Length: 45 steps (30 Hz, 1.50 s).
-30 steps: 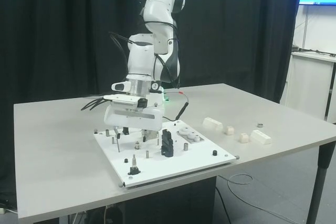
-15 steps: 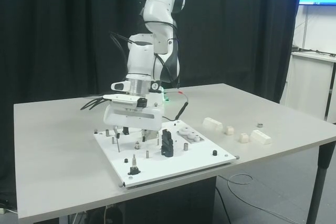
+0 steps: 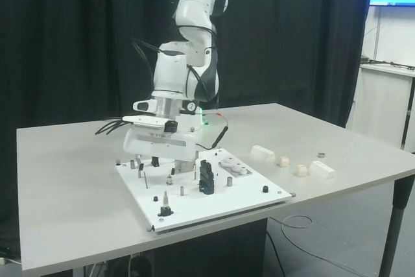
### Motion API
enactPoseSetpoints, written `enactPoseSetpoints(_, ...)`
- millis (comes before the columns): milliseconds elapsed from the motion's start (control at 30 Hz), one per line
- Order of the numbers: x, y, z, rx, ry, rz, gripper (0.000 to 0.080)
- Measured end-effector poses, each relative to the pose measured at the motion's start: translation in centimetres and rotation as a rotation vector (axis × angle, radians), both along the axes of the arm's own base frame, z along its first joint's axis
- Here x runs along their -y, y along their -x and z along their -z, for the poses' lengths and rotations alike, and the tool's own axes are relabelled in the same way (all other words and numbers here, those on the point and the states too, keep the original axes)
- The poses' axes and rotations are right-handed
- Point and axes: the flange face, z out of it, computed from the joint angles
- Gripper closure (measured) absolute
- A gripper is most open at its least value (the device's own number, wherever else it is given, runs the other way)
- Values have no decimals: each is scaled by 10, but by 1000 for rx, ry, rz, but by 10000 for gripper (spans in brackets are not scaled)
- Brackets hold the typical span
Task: Insert round peg 1.
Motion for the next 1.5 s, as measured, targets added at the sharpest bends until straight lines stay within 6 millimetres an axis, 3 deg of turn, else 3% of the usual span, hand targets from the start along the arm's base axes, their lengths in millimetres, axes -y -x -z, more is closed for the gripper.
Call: enactPoseSetpoints(1500, -11, 1, 7, -33, -23, -2, 3)
